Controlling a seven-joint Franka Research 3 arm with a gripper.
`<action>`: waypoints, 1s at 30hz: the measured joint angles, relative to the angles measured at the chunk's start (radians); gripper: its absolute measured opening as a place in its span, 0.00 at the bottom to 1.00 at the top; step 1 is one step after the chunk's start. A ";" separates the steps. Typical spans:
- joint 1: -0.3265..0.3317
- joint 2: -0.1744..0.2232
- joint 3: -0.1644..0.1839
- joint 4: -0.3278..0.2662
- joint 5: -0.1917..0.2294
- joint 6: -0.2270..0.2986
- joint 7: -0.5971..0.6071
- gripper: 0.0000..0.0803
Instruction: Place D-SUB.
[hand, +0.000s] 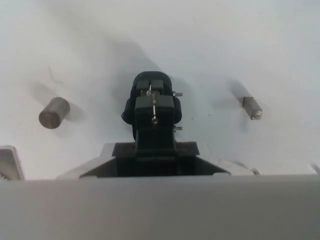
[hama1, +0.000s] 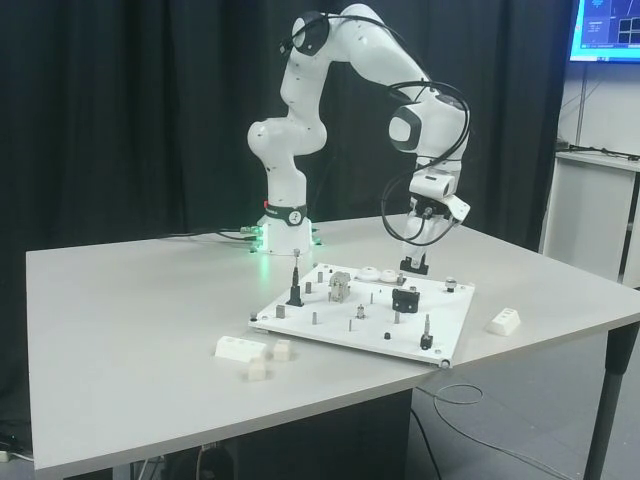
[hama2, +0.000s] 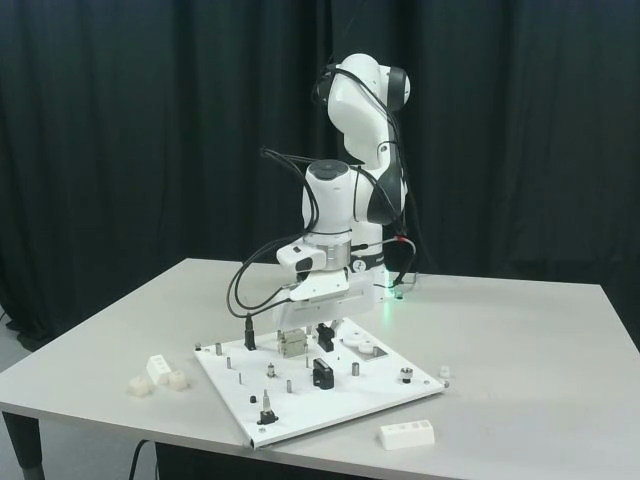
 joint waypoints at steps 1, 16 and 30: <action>0.000 0.000 0.000 0.000 0.000 0.000 0.000 0.19; 0.001 0.000 0.001 0.004 0.000 0.000 0.001 0.19; 0.032 0.000 0.046 0.033 0.030 0.000 0.061 0.19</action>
